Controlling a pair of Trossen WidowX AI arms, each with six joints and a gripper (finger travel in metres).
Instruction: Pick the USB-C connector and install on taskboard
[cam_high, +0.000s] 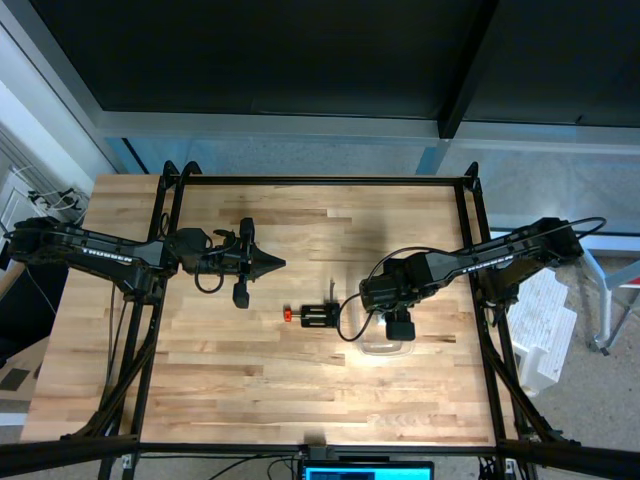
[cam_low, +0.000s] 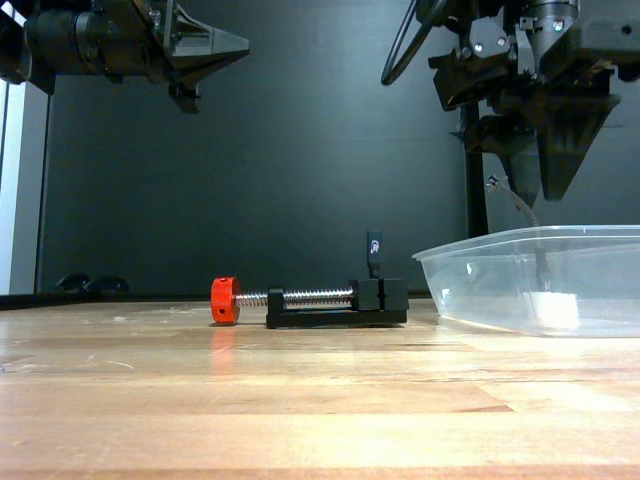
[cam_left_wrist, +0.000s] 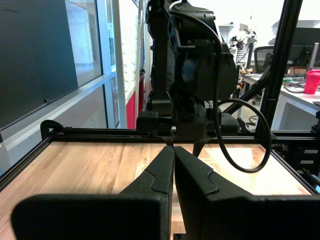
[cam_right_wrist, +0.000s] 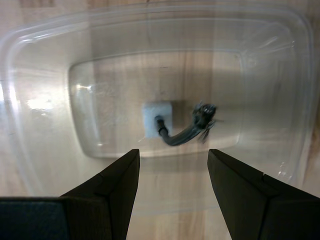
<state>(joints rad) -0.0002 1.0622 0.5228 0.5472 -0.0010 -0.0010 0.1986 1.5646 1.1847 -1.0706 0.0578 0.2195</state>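
Observation:
The USB-C connector, a small dark curved piece, lies on the floor of the clear plastic tray, one end touching a whitish square piece. My right gripper hangs open straight above it, pointing down, well clear of the tray. The taskboard, a black block with an orange-red knob and a thin dark post, rests on the table just left of the tray. My left gripper is shut on nothing and hovers high at the left, pointing right.
A black frame runs around the wooden table. The tray sits right of centre, close to the taskboard. The right arm reaches in from the right edge and the left arm from the left edge.

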